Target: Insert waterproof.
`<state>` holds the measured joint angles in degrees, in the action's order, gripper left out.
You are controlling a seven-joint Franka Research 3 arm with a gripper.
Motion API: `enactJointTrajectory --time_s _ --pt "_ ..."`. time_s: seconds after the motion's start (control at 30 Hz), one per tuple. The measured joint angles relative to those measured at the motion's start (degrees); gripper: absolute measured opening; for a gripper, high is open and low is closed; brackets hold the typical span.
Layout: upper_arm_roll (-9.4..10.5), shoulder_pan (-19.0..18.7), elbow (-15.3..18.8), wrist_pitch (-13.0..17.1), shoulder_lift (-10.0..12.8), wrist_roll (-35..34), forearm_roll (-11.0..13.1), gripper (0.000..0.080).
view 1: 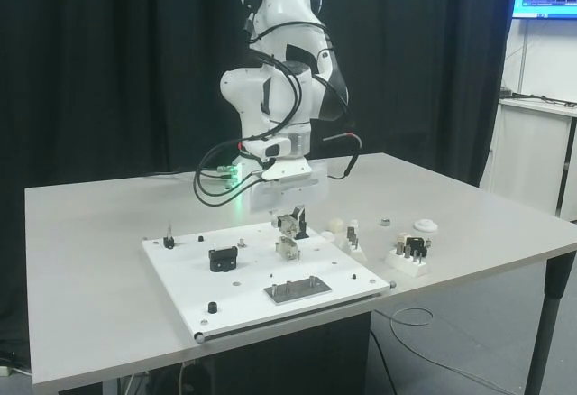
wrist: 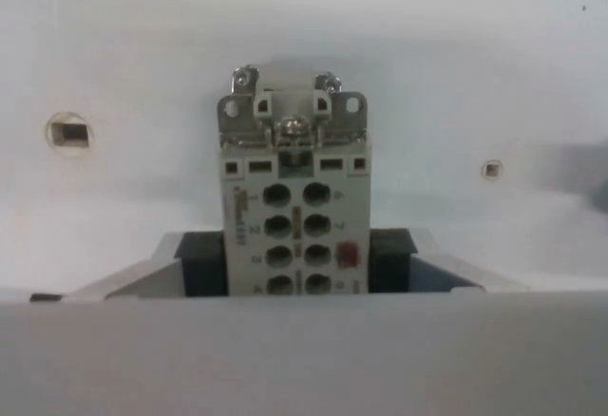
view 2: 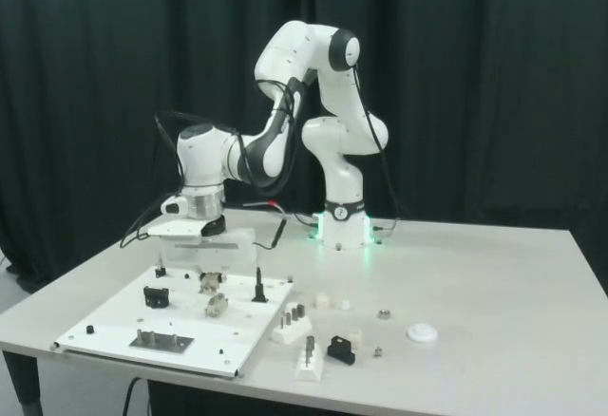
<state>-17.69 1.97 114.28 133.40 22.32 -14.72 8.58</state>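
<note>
The claw (wrist: 296,288) grips the connector (wrist: 294,212) between its black pads (wrist: 201,262), above the white board (view 1: 261,278) on the surface (view 1: 90,233).

Grey table (view 1: 99,224) bearing white board (view 1: 180,269)

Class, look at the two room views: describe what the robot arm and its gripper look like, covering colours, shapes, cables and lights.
The arm is white, built of rounded, smooth segments with black bands at the joints. Black cables loop loose from the wrist. The gripper hangs from a wide, flat white block. A green light glows at the base.
</note>
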Motion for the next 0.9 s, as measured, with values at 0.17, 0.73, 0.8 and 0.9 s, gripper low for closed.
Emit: enactJointTrajectory --time_s 0.17,0.73,0.8,0.9 --pt "0.00 -0.11 0.45 0.30 0.06 0.43 0.00 0.0310" --pt "0.00 -0.66 3.66 5.96 0.10 0.76 0.00 0.0310" --pt "0.00 -0.78 4.07 6.89 0.10 0.89 0.00 0.0310" --pt "0.00 -0.94 4.60 8.03 0.09 1.39 0.00 0.0310"
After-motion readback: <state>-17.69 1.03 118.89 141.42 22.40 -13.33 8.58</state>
